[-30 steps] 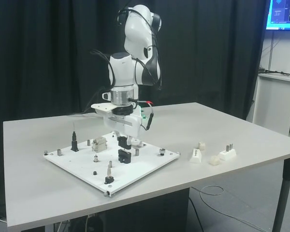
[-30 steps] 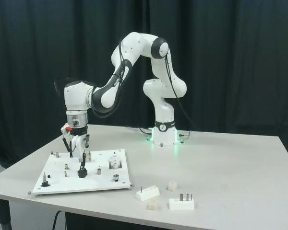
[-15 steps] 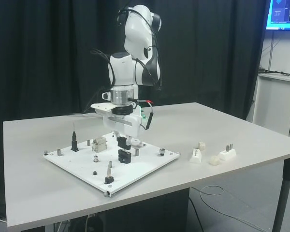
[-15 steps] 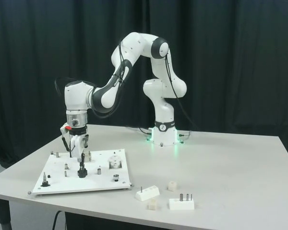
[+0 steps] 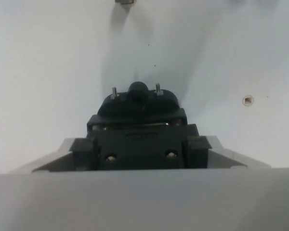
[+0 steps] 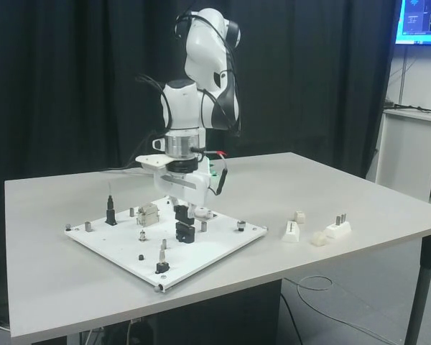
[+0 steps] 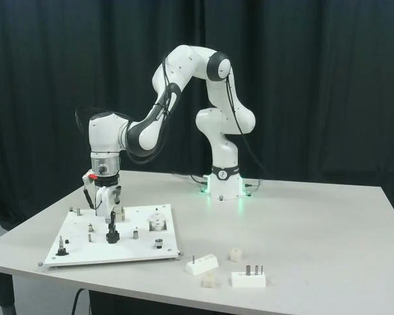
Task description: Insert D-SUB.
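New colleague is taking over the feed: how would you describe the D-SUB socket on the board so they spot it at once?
Start at the white board on the grey table, then look straight below the gripper. The D-SUB socket is the squat black block there, near the board's middle. Unlike the thin upright posts around it, it is wide and low, with two small pins on top.

A grey table (image 6: 359, 187) stands before a black curtain (image 7: 328, 85); near the table's front edge, well apart from the white board, sit small white blocks: one long block with a single thin pin (image 7: 201, 264); a block with two upright pins (image 7: 248, 279); a small cube-like piece (image 7: 235, 254); another small pale piece (image 7: 209, 280) at the edge; a lit screen (image 6: 422, 21) hangs at the upper corner of the first room view, above a white cabinet (image 6: 411, 151); a cable loop (image 6: 314, 283) lies on the floor.
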Controlling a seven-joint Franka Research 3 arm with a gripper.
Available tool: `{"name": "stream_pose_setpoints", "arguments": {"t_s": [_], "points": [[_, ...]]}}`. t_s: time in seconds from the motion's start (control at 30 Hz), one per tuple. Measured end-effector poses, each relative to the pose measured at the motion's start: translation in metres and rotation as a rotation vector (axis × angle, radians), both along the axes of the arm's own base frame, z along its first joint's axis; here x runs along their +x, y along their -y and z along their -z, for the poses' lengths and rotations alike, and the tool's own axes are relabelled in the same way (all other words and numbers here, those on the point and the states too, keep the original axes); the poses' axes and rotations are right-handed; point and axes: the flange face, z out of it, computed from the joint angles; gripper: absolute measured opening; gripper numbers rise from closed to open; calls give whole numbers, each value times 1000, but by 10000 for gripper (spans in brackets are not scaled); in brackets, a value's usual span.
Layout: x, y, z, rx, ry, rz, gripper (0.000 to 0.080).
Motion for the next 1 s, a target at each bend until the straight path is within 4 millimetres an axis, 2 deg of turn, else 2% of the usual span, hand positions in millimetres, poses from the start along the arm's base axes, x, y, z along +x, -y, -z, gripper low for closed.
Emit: {"name": "stream_pose_setpoints", "arguments": {"t_s": [1.0], "points": [[3,0,0,-11,11,14,389]]}}
